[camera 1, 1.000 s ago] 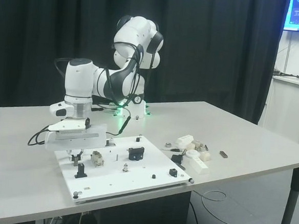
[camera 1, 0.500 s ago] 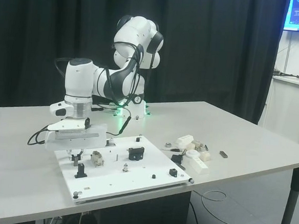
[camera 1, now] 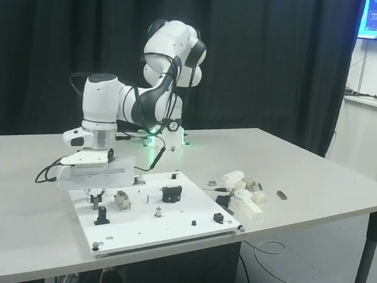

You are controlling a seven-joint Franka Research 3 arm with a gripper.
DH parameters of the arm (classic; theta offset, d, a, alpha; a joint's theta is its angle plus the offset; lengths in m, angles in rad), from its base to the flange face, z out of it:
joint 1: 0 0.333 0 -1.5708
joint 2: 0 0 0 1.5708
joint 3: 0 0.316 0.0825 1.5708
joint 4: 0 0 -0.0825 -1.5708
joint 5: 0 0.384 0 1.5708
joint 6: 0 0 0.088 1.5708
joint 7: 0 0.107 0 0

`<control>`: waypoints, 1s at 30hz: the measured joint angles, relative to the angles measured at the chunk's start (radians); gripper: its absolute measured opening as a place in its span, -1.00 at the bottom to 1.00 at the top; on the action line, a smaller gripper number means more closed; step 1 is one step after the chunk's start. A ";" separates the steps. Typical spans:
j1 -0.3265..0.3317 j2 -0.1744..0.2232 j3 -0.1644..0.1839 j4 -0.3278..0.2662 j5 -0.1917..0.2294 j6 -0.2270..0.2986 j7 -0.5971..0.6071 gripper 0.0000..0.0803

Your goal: Remove square peg 3.

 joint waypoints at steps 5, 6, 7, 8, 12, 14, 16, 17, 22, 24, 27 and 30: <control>0.002 -0.003 0.000 0.000 -0.010 0.000 -0.005 -0.72; 0.002 -0.004 0.000 0.000 -0.012 0.000 -0.006 -0.72; 0.003 -0.005 0.000 0.000 -0.014 -0.001 -0.007 -0.72; 0.003 -0.006 0.000 0.000 -0.016 -0.001 -0.007 -0.72; 0.004 -0.009 0.000 0.000 -0.023 -0.004 -0.007 -0.72; 0.004 -0.012 0.000 0.000 -0.026 -0.006 -0.007 -0.72; 0.005 -0.016 -0.001 0.000 -0.027 -0.009 -0.007 -0.72; 0.005 -0.018 -0.002 0.000 -0.027 -0.011 -0.007 -0.72; 0.014 -0.036 -0.015 0.000 -0.030 -0.021 -0.007 -0.72; 0.018 -0.045 -0.021 0.000 -0.034 -0.028 -0.007 -0.72; 0.025 -0.060 -0.028 0.000 -0.044 -0.041 -0.007 -0.72; 0.028 -0.074 -0.030 0.000 -0.052 -0.054 -0.007 -0.72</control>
